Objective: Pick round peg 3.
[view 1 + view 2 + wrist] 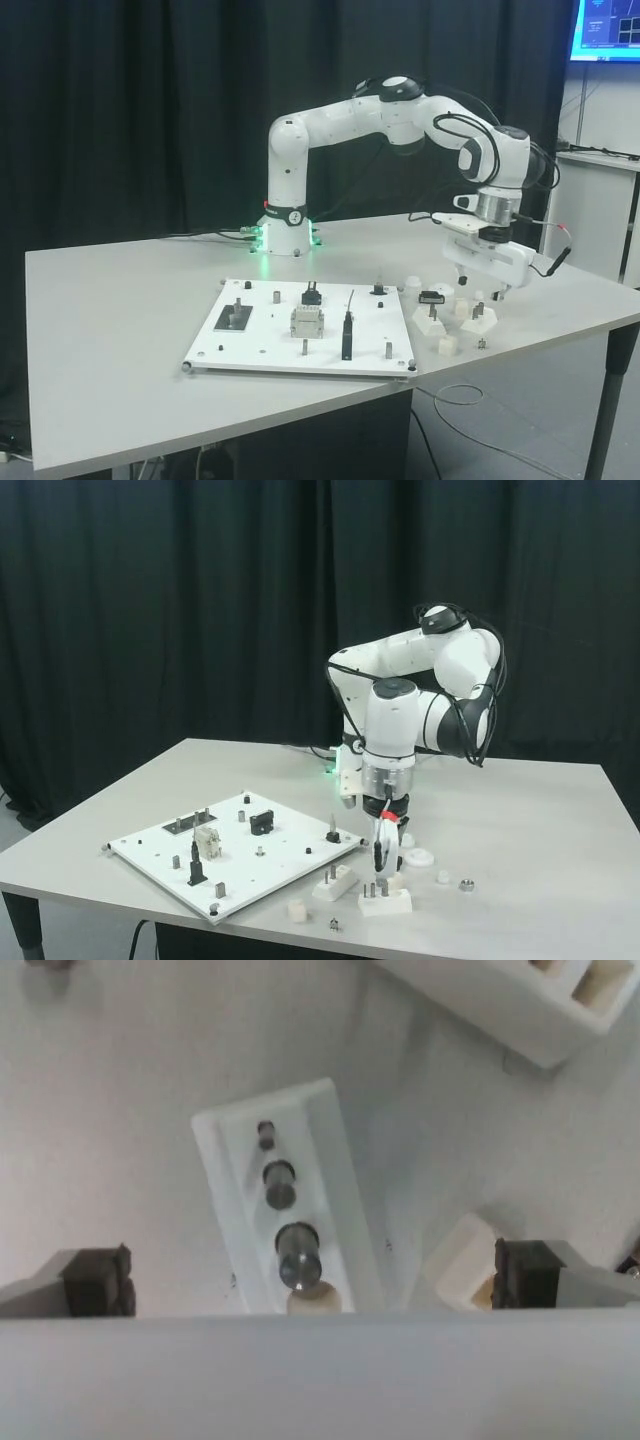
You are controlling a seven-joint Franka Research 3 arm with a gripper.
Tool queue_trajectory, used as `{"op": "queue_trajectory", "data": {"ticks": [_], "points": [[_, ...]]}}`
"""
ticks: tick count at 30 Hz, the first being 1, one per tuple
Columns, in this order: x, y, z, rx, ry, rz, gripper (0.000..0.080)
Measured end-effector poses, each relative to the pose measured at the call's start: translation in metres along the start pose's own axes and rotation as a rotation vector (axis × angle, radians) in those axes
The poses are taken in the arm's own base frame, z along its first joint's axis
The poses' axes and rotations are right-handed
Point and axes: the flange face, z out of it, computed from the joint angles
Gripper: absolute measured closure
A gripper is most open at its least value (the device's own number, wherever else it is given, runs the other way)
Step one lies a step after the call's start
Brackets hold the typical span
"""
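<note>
— While looking for round peg 3, seeing three round pegs (279, 1185) standing in a row. Cannot tell which one is number 3.

— Standing where?

— Sticking straight up out of a white holder (335, 1160), going from small to big. Lying flat on the grey table (120, 300), that holder, near the table's front edge in the first room view.

— And sitting closest to the gripper (310, 1278)?

— The biggest peg (298, 1256). Sitting almost in the middle, between the two black fingertips (95, 1280), but not touching either one. Hanging up above the pegs, well apart from them.

— Holding anything?

— Holding nothing. Spreading wide open, one finger out past each long side of the holder.

— Seeing anything else close by?

— Seeing a small white block (460, 1260) resting just beside one finger. Also seeing a bigger white block (520, 1000) with square holes, lying a bit farther off on the table.

— And farther out?

— Seeing the white arm (350, 115) bending over from its base at the back of the table and pointing the gripper down. Seeing a flat white board (260, 345) with little parts on it, lying beside the pegs, toward the middle of the table. Seeing black curtains hanging behind everything.
</note>
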Motion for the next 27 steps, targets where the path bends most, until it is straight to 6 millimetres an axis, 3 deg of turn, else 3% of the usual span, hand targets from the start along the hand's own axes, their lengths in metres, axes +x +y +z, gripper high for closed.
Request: {"op": "queue_trajectory", "data": {"ticks": [14,27], "points": [[-0.01,0.02,0.012,0.018,0.002,-0.022,0.0003],[-0.012,0.022,0.026,0.064,-0.012,-0.02,0.0003]]}}
